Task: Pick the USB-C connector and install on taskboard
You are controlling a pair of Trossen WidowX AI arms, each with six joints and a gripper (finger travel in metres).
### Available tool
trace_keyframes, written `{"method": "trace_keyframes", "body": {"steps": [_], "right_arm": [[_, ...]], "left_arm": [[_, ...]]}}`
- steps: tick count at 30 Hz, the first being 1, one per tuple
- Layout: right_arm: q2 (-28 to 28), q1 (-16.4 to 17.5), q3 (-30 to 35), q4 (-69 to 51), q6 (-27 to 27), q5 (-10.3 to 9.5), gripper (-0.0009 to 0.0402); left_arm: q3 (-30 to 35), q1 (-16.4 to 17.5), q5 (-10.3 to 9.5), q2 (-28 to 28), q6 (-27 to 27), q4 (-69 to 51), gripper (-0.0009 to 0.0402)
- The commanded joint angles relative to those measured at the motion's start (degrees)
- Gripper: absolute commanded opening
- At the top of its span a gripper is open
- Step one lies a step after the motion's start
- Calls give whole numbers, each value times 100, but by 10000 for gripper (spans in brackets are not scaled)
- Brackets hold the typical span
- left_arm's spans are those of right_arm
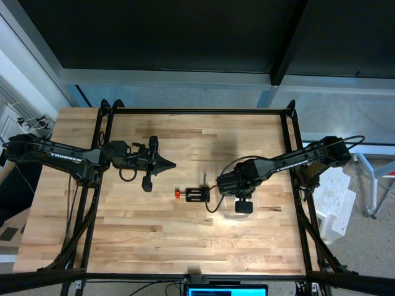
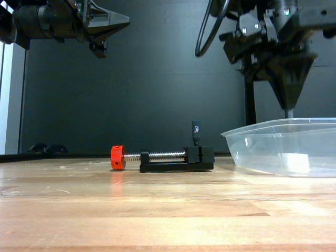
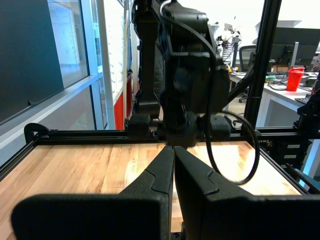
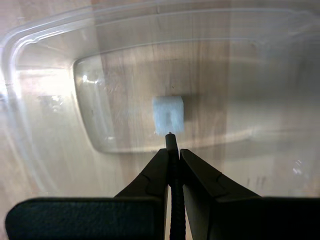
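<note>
Right gripper (image 4: 171, 150) hangs point-down over the clear plastic tray (image 2: 252, 142), its fingers pinched narrow on the USB-C connector (image 4: 170, 142). The connector's dark tip pokes out just past the fingertips and its ribbed black cable (image 4: 173, 210) runs back between them. Seen along the gripper, the tip lines up with a small white block (image 4: 168, 114) lying on the tray floor; whether they touch cannot be told. From table height the gripper's point sits just above the tray rim.

The taskboard (image 2: 176, 160) lies flat on the wooden table (image 1: 154, 240), just left of the tray and apart from it. Its orange-red knob (image 2: 118, 157) is at the end away from the tray, and a small dark post (image 2: 196, 131) stands upright at the other end.

Left gripper (image 3: 173, 149) is held high above the table's left half, well apart from the taskboard, fingers pressed together on nothing.
</note>
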Motion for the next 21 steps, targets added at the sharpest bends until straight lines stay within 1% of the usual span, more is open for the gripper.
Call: {"method": "trace_keyframes", "body": {"steps": [1,9,16,21], "right_arm": [[-83,0,177,-225,-4,0,0],[-317,-4,533,-579,-33,20,0],[-481,-4,529,-848,-24,24,0],[-481,-4,529,-874,-101,26,0]], "left_arm": [[2,0,2,0,0,2,0],[2,0,2,0,0,2,0],[2,0,2,0,0,2,0],[2,0,2,0,0,2,0]]}}
